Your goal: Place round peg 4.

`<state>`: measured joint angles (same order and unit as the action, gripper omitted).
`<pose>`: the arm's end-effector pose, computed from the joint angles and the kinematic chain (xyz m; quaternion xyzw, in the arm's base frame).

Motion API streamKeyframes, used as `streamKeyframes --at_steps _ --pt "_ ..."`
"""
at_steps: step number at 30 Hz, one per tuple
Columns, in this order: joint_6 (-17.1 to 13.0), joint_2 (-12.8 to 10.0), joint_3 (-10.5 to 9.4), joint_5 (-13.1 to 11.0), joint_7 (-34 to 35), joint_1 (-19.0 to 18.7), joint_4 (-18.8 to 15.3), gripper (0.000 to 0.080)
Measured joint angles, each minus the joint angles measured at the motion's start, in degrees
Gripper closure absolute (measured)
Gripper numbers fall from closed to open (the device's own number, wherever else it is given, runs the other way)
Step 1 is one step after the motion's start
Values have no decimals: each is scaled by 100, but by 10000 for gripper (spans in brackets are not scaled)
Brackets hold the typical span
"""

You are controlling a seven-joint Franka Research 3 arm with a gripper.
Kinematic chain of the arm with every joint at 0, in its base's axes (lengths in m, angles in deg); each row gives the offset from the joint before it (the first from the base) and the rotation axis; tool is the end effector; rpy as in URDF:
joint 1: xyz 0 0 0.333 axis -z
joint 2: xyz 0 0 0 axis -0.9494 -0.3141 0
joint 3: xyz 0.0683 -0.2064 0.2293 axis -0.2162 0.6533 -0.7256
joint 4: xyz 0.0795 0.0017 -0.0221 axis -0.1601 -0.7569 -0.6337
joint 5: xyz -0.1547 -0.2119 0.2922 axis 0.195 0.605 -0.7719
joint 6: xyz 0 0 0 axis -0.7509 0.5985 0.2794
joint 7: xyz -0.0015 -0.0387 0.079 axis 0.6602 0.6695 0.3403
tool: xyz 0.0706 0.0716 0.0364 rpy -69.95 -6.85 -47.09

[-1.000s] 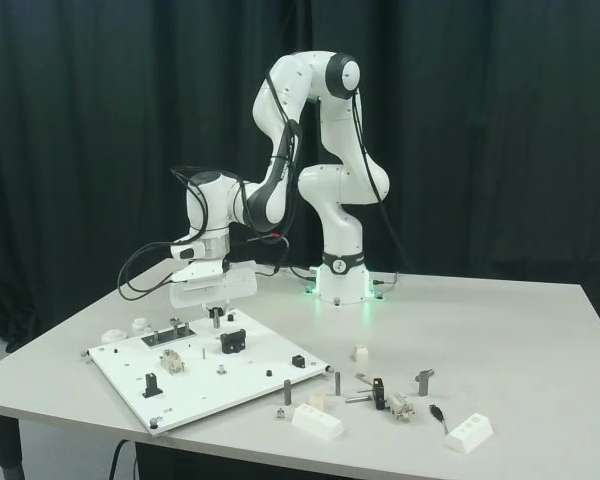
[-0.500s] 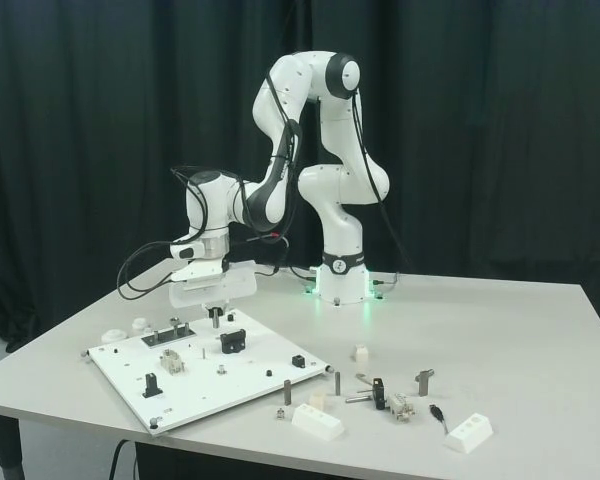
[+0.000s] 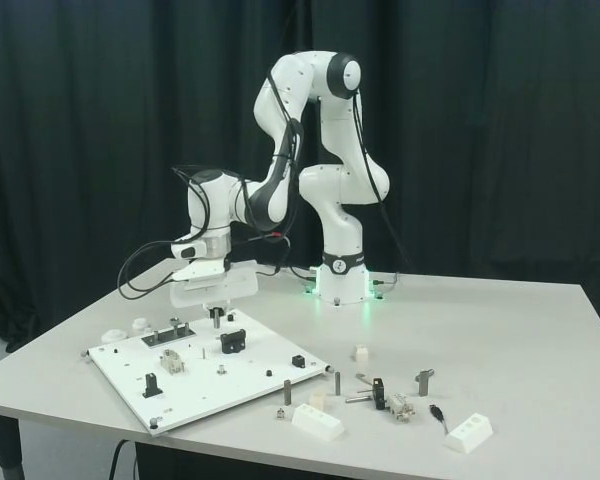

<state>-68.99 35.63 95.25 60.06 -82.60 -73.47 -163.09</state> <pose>0.4340 -0.2190 0.2539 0.9963 -0.0743 -0.0354 0.0245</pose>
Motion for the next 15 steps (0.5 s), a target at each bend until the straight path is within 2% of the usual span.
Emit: streamKeyframes --at_steps 7,15 --pt "165 125 -13 -117 64 -237 -1 657" --pt "495 376 -34 -550 156 -700 -14 657"
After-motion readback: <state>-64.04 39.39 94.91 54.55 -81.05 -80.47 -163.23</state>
